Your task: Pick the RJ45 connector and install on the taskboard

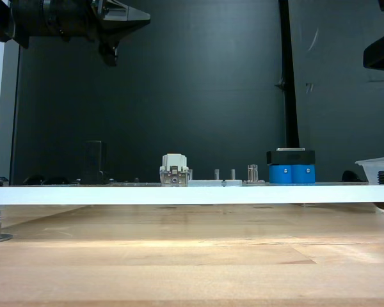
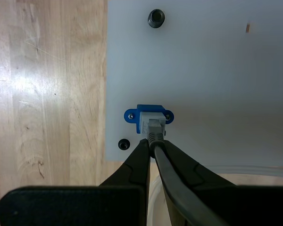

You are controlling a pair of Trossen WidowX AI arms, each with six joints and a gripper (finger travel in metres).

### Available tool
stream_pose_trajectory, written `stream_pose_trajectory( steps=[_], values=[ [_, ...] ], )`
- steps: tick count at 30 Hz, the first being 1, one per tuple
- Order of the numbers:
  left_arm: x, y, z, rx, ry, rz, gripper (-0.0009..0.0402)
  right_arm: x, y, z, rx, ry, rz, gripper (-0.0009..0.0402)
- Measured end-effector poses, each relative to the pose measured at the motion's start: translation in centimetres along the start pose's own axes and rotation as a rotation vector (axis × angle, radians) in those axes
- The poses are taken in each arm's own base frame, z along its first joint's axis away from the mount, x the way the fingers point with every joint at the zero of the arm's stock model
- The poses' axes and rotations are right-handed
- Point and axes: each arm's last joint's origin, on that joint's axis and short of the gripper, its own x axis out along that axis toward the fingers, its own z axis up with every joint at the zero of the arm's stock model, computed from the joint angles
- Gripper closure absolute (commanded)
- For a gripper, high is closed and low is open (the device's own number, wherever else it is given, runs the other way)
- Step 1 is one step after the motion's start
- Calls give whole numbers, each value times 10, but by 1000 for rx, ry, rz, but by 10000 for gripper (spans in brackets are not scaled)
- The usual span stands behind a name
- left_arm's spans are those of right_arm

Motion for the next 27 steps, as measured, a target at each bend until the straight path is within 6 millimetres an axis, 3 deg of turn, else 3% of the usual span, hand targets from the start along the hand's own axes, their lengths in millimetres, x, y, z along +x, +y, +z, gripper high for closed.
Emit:
stream_pose_trajectory(
  steps=[27],
  values=[
    [0, 0, 0, 0, 0, 0, 393, 1, 1, 1, 4, -13, 15, 393]
  ],
)
